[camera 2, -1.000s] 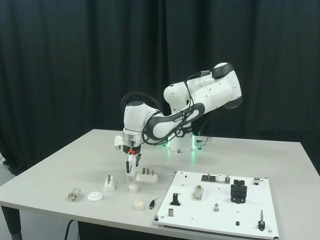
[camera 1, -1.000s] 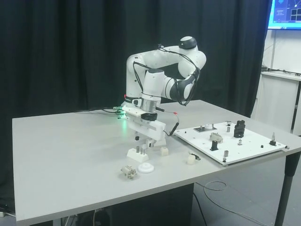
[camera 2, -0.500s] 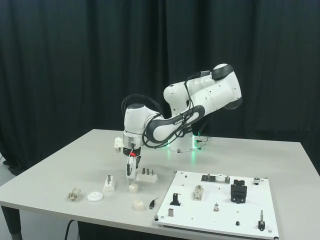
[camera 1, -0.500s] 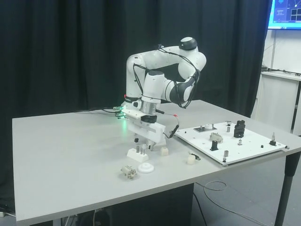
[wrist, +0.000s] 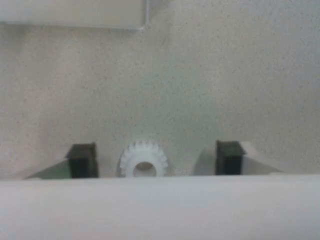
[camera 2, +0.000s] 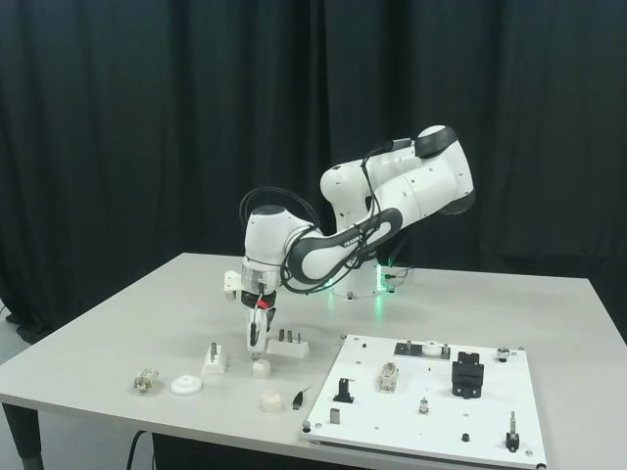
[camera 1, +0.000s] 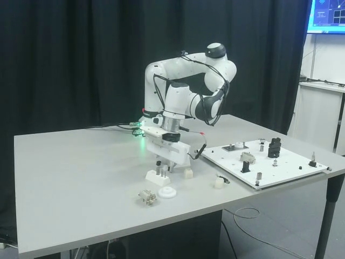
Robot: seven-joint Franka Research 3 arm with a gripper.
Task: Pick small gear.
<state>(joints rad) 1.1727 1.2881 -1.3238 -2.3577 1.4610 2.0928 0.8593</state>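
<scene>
A: What's your tool [wrist: 156, 159] doing?

B: It's wide open with nothing in it. In my wrist view the two black fingers [wrist: 82, 160] stand on either side of the gear [wrist: 143, 161], and neither one touches it.

A: Where's the gear?

B: It lies flat on the grey counter [camera 2: 127, 328], right under the tool [camera 2: 256, 343], near the front edge. The peg block [camera 2: 288, 345] is just beside it.

A: What worries you?

B: The gear isn't centred. It sits much nearer one finger than the other, so I expect that pad to reach it first on closing and push it across the counter. It could twist or skid out before the far pad arrives. I also can't judge how high I am. If I close too high, the pads may catch only the rim and it pops free. And with the peg block so close, a finger might clip it as I go down.

A: How does the gear look?

B: It's small and white, with a ring of fine teeth round a plain centre hole. It's low and looks light, and the toothed edge gives the pads little flat to bear on
</scene>
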